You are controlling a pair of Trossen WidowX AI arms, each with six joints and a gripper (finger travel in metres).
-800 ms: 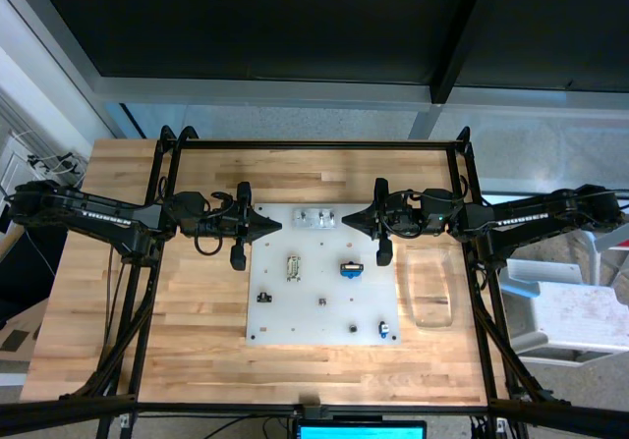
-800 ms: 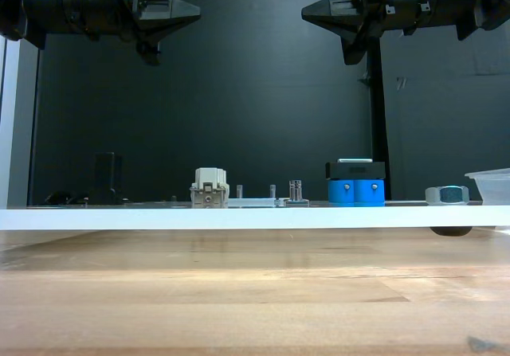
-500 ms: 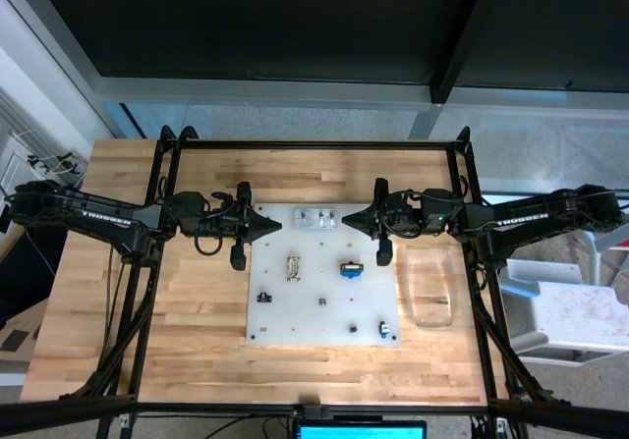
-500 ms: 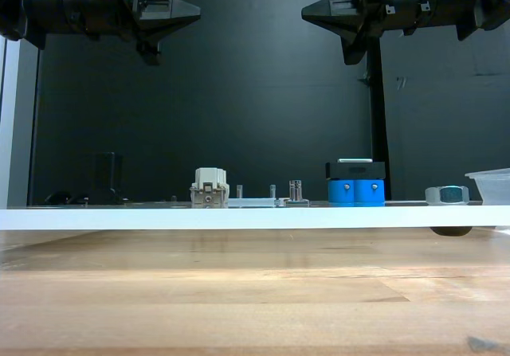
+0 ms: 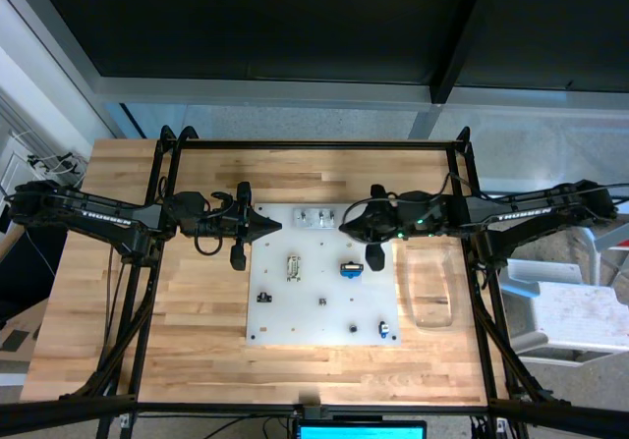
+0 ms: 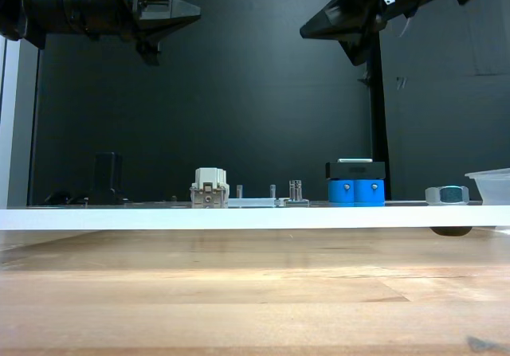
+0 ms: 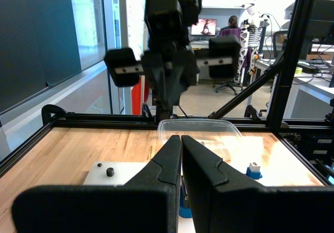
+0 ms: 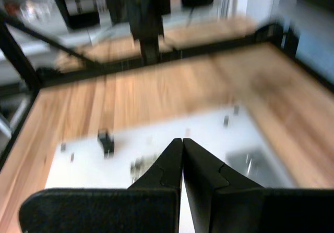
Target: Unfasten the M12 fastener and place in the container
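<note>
Wooden table, nothing done yet.
Nut [image 6: 447, 194] sits low right, clear tray [image 5: 429, 287] empty; left gripper [image 5: 277, 226] and right gripper [image 5: 343, 226] hang mid-frame, both pressed together.
</note>
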